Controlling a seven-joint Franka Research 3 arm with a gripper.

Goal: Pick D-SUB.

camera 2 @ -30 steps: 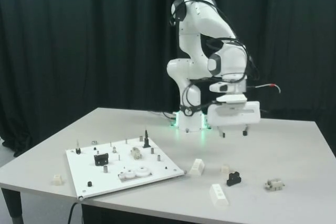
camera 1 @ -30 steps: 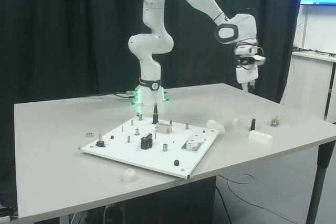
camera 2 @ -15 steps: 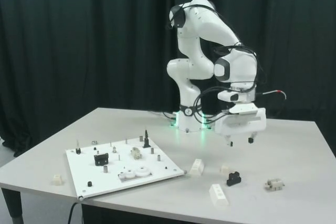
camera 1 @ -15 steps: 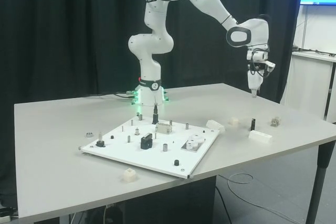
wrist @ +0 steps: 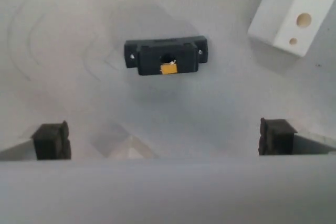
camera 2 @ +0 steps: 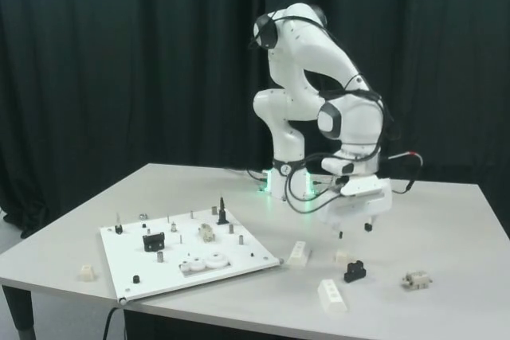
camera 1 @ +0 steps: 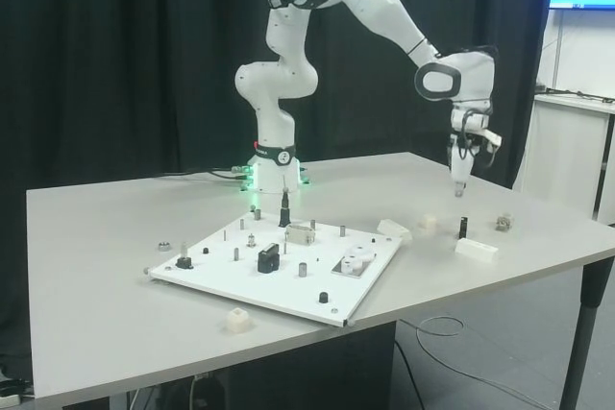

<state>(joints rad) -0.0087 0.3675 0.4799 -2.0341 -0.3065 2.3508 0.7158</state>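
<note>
Black D-SUB (wrist: 166, 55) on grey table (wrist: 68, 35), just below wide-open, empty gripper (wrist: 163, 139), white block (wrist: 294, 11) beside it

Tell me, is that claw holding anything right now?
No. The claw is open and holds nothing; it hangs above the black D-SUB, which lies on the table.

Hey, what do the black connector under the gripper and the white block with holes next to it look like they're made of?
The black connector looks like matte moulded plastic: dull, even surface with rounded edges and little glare. The white block also seems plastic, possibly printed or machined: flat faces, crisp edges and three clean round holes. Neither shows a metallic shine, though I can't be sure.
</note>
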